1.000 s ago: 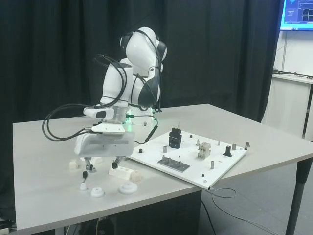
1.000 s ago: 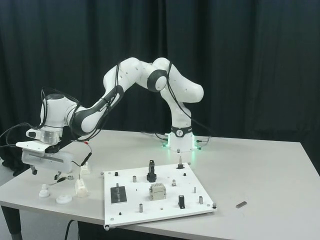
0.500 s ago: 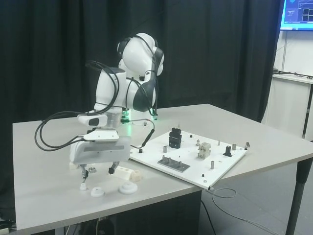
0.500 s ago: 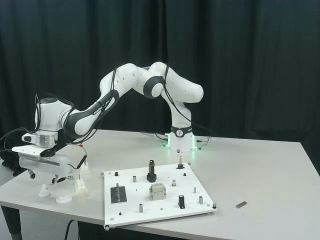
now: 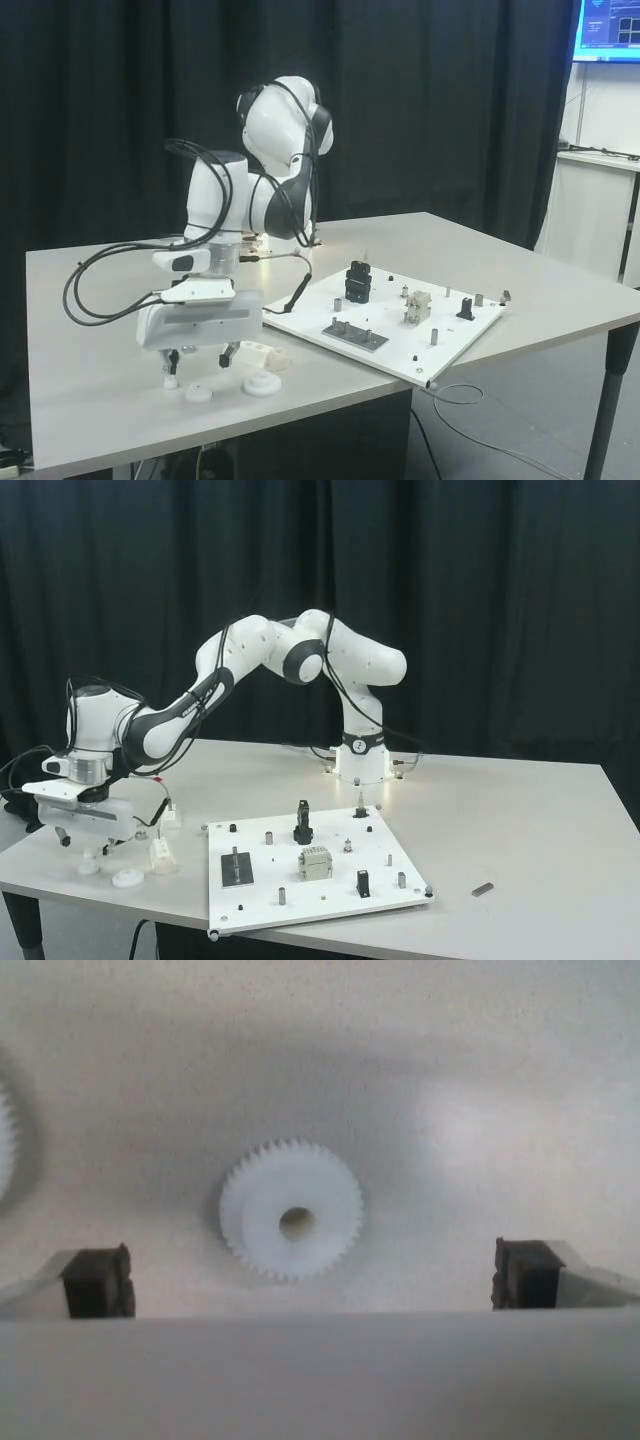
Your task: Pick medium gear.
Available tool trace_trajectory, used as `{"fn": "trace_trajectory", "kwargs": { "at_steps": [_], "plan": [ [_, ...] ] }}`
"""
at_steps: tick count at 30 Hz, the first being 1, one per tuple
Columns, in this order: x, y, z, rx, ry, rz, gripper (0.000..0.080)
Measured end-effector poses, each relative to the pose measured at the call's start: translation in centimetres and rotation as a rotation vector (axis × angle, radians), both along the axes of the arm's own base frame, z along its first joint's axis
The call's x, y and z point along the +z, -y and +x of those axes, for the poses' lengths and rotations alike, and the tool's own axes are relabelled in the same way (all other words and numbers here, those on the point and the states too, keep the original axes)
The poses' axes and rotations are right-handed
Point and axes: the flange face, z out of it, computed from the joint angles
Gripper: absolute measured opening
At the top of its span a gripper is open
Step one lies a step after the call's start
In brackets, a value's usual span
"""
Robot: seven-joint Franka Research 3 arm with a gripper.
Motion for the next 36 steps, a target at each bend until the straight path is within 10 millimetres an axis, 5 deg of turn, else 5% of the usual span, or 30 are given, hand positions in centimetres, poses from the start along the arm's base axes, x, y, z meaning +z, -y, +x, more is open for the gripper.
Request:
{"fn": "trace_trajectory", "kwargs": {
  "at_steps": [36],
  "plan": [
    [-3.4,0.7,0.2,-0.016,0.017,0.017,0.08]
  ]
}}
